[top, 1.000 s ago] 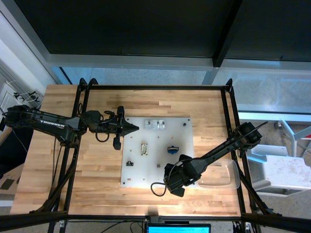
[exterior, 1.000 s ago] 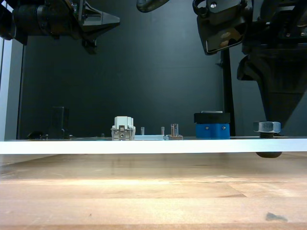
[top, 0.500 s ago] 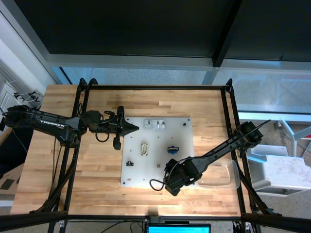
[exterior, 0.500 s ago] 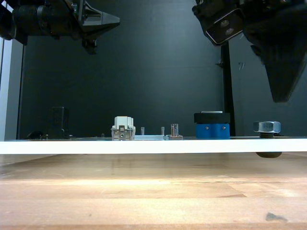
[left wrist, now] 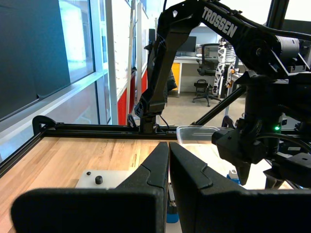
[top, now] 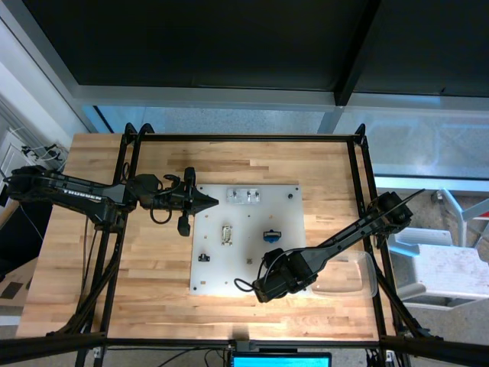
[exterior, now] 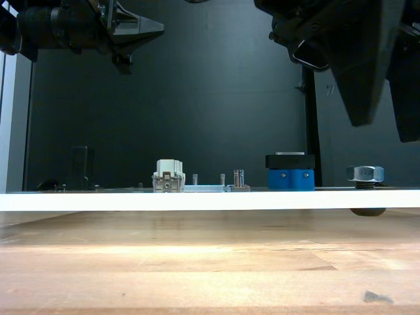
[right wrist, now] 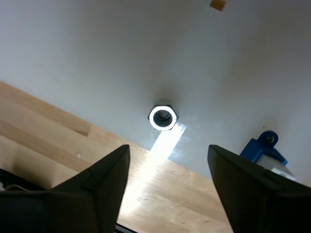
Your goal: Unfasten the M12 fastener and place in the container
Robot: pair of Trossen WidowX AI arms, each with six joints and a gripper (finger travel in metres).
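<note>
Nut [right wrist: 163, 117] 1, left gripper [top: 215, 202], right gripper [right wrist: 168, 151]

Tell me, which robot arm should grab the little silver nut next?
The right one. Its open right gripper hangs just above the nut near the white board's near edge, while the left gripper sits shut, off by the board's far left corner.

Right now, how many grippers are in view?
2. The left gripper, fingers shut, hovers at the far left corner of the white board; the right gripper, fingers open, hangs above the silver nut on its stud.
</note>
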